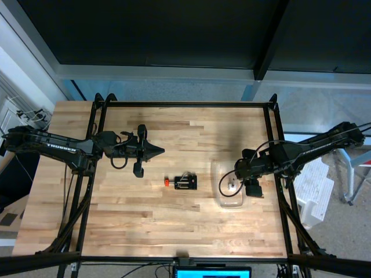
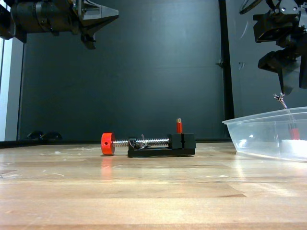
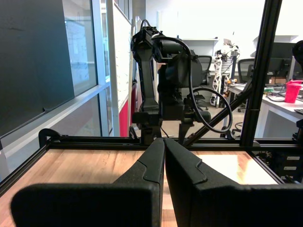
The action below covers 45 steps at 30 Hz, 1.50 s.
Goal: Pick the RCA connector and install on taskboard
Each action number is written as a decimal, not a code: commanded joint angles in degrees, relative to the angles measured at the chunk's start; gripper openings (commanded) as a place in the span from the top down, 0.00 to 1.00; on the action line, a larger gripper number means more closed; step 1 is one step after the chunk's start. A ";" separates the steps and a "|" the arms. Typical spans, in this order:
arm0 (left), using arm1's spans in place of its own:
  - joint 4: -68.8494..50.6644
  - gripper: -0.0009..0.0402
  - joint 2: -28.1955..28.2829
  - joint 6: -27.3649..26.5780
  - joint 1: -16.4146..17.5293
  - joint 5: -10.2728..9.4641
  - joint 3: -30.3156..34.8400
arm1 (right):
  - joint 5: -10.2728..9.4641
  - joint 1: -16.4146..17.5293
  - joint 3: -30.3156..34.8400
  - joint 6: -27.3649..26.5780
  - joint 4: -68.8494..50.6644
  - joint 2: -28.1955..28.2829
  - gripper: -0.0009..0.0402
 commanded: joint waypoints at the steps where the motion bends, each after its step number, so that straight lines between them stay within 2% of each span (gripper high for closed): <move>1: 0.02 0.98 0.02 0.00 0.00 0.00 0.00 | 1.29 0.76 -1.09 -0.09 2.82 0.50 0.47; 2: 0.02 0.98 0.02 0.00 0.00 0.00 0.00 | 1.97 0.98 -1.44 -0.09 3.39 0.59 0.47; 10: 0.02 0.98 0.02 0.00 0.02 0.00 0.00 | 1.92 2.23 -4.59 1.16 7.89 0.79 0.48; 12: 0.02 0.98 0.02 0.00 0.00 0.00 0.00 | 3.02 2.67 -4.98 1.60 8.66 1.53 0.48; 24: 0.02 0.98 0.02 0.00 0.00 0.00 0.00 | 2.93 3.43 -5.81 1.57 12.63 6.01 0.48; 34: 0.02 0.98 0.02 0.00 0.02 0.00 0.00 | 2.97 3.67 -9.46 1.55 17.97 6.36 0.48; 45: 0.02 0.98 0.02 0.00 0.00 0.00 0.00 | 2.97 3.78 -9.99 1.38 20.37 9.57 0.50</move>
